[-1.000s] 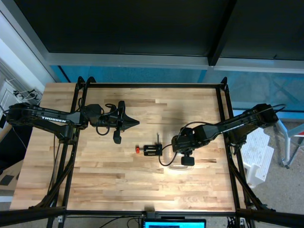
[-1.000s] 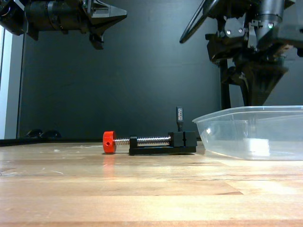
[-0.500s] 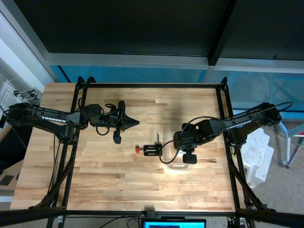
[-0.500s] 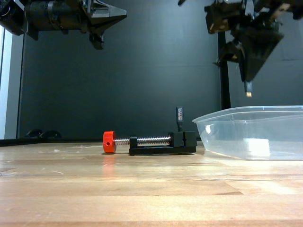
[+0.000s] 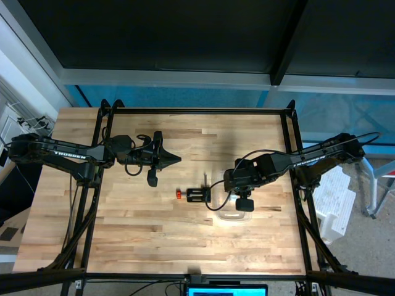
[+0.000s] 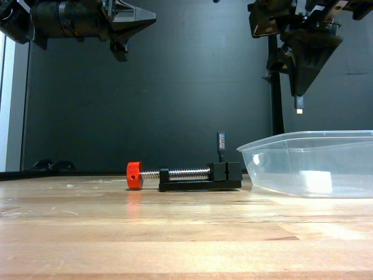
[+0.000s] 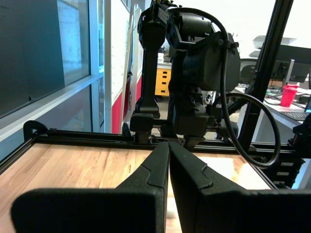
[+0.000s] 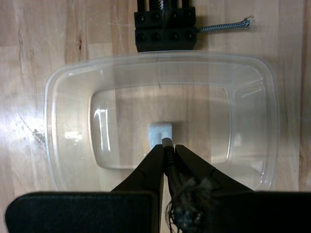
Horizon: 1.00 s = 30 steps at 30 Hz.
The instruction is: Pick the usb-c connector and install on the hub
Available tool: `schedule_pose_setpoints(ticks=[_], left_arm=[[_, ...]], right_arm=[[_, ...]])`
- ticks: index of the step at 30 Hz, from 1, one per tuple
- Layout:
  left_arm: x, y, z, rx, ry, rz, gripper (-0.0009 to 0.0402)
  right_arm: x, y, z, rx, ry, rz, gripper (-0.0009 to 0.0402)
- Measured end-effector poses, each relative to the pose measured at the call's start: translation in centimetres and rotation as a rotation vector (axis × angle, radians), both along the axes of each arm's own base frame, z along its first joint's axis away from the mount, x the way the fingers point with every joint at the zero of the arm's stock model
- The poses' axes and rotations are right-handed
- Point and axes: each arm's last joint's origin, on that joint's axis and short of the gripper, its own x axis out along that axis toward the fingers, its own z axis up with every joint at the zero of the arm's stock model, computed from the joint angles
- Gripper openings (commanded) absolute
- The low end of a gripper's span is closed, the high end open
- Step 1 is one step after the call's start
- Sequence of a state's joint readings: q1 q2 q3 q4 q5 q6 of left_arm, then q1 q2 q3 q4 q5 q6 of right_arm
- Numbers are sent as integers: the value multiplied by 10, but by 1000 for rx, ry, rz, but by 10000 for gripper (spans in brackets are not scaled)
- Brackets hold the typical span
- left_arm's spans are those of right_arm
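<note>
My right gripper [image 6: 299, 92] hangs above the clear plastic tub [image 6: 349, 140], shut on the usb-c connector [image 6: 299, 105], whose metal tip points straight down. The right wrist view has the connector [image 8: 166, 143] pinched between the fingers [image 8: 154, 160], over the tub's middle. The hub [image 6: 221, 142] is a small black piece standing upright in a black clamp [image 6: 198, 175] with a red knob [image 6: 134, 175], to the left of the tub. The connector is clear of the hub, above and to its right. My left gripper [image 5: 177, 159] is shut and empty, high over the table's left half.
A small pale block [image 8: 160, 133] lies on the tub's floor. A short braided cable end [image 8: 226, 26] sticks out beside the clamp [image 8: 165, 29]. A black frame [image 5: 197, 111] runs around the wooden table [image 5: 142, 240].
My right gripper has risen out of the tub with the connector and shifted a little left toward the clamp. The left arm has not moved.
</note>
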<state>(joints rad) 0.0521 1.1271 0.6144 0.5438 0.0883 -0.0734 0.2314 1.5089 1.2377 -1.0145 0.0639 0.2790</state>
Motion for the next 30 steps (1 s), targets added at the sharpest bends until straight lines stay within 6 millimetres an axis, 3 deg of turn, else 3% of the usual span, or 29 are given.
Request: schedule_pose_setpoints(ticks=[30], left_arm=[[0, 0, 0, 0, 0, 0, 0]], right_arm=[[73, 2, 6, -16, 5, 22, 0]])
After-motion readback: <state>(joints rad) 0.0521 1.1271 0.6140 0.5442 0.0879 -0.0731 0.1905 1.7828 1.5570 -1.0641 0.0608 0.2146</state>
